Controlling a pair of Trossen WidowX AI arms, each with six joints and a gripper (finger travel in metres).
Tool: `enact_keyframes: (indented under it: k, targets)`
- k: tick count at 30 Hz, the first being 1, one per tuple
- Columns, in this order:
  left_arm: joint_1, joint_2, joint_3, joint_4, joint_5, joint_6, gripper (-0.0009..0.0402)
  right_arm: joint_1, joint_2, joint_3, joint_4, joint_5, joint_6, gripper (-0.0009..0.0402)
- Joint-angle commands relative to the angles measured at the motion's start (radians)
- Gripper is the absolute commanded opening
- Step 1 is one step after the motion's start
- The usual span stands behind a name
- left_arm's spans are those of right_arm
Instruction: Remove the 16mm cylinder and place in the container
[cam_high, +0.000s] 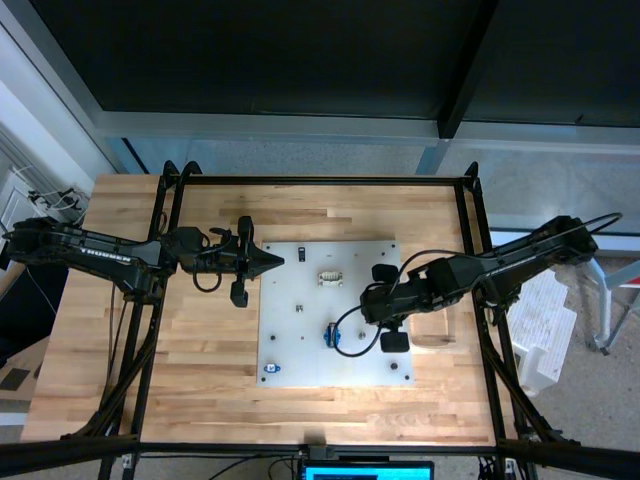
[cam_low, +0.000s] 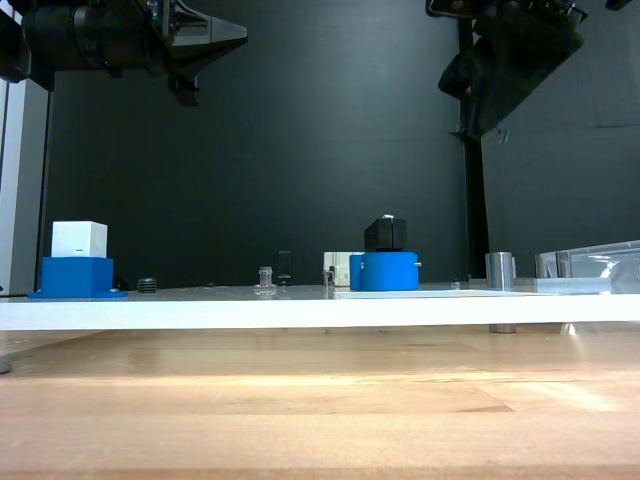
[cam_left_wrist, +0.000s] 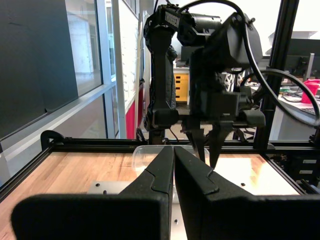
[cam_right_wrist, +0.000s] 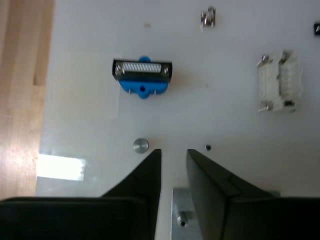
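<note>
Clear container (cam_low: 598, 262) at the right side of the white board (cam_high: 300, 345); contents impossible to tell. 16mm cylinder (cam_right_wrist: 140, 145) upright on the board, long axis vertical, outside the container. Right claw (cam_right_wrist: 173, 151) high above it, narrowly parted, empty. Left claw (cam_left_wrist: 174, 147) raised near the board's left edge, pinched together, empty.
</note>
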Motion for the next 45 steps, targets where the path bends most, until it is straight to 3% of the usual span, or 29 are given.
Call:
enact_keyframes:
  k: [1,9,18,45]
  targets:
    - [0.000,0.000,0.000,0.000,0.000,0.000,0.0000,0.005,0.025,0.004,-0.008,0.001,0.026,0.0114]
    - [0.000,0.000,0.000,0.000,0.000,0.000,0.0000,0.033,0.087,0.004,-0.010,0.007,0.035,0.0182]
    - [0.000,0.000,0.000,0.000,0.000,0.000,0.0000,0.056,0.153,0.004,-0.004,0.021,0.037,0.0212]
    - [0.000,0.000,0.000,0.000,0.000,0.000,0.0000,0.076,0.291,0.000,0.084,0.023,0.053,0.0224]
